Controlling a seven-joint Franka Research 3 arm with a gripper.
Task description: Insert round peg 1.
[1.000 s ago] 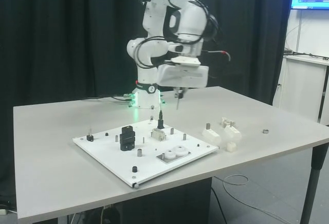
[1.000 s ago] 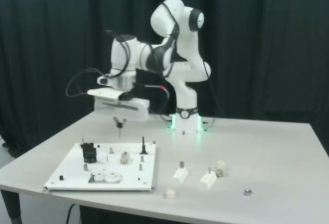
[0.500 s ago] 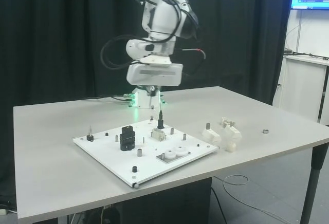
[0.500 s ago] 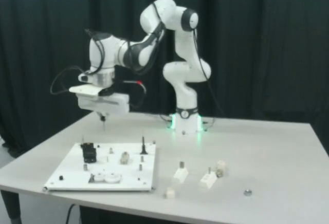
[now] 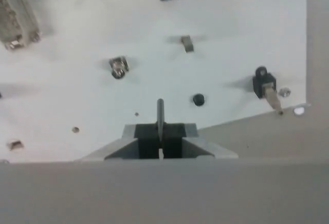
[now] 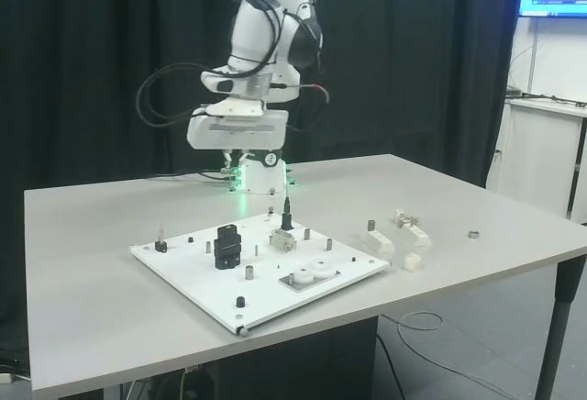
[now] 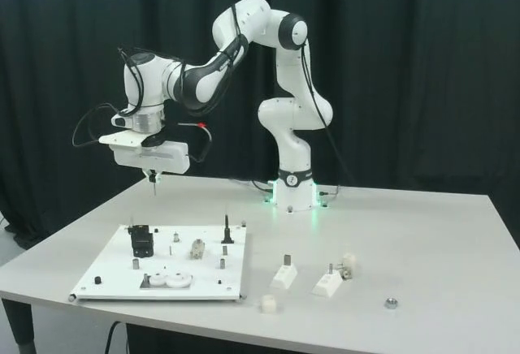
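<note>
One grey surface carries the white assembly board, and the white Franka arm holds its jaws high over the board's far corner, clamped on round peg 1, a thin grey pin pointing straight down. To seat it well, I judge: keep the peg vertical, centre it over its hole, then descend slowly.
</note>
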